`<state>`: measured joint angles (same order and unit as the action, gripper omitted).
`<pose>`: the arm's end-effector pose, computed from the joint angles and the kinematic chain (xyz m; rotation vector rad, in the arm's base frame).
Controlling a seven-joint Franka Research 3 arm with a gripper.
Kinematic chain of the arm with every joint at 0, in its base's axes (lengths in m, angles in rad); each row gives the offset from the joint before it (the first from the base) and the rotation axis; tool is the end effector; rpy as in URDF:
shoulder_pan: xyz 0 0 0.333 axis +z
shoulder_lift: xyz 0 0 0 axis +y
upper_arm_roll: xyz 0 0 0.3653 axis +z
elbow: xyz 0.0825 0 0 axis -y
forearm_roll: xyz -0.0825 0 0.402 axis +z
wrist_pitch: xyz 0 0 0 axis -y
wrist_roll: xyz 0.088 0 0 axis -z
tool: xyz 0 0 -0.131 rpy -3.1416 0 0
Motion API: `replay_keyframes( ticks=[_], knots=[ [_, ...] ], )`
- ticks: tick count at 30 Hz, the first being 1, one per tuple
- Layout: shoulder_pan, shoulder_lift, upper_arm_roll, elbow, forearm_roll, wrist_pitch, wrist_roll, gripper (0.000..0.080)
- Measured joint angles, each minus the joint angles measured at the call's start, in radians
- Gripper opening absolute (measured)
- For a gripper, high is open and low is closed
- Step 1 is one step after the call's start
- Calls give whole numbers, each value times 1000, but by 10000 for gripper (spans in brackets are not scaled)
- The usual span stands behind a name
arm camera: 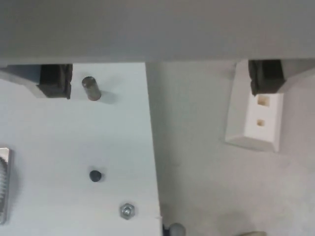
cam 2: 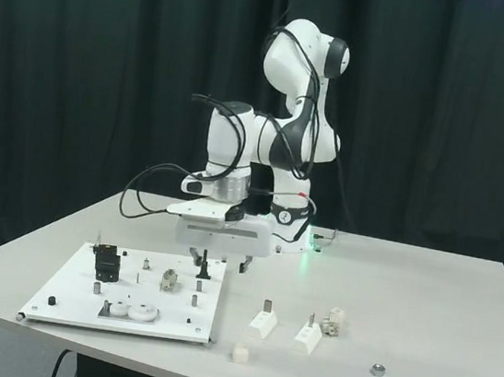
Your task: Pick round peg 1.
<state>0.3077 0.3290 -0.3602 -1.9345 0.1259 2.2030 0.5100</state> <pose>0.6383 -0.0151 0.3349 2.9688 -0.9564 -0.0498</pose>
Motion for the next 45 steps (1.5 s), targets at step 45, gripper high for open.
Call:
replay_keyframes(
  ticks=[45],
  knots=[
    [227,-3,86,-90,-2,-82,527,800]
  ],
)
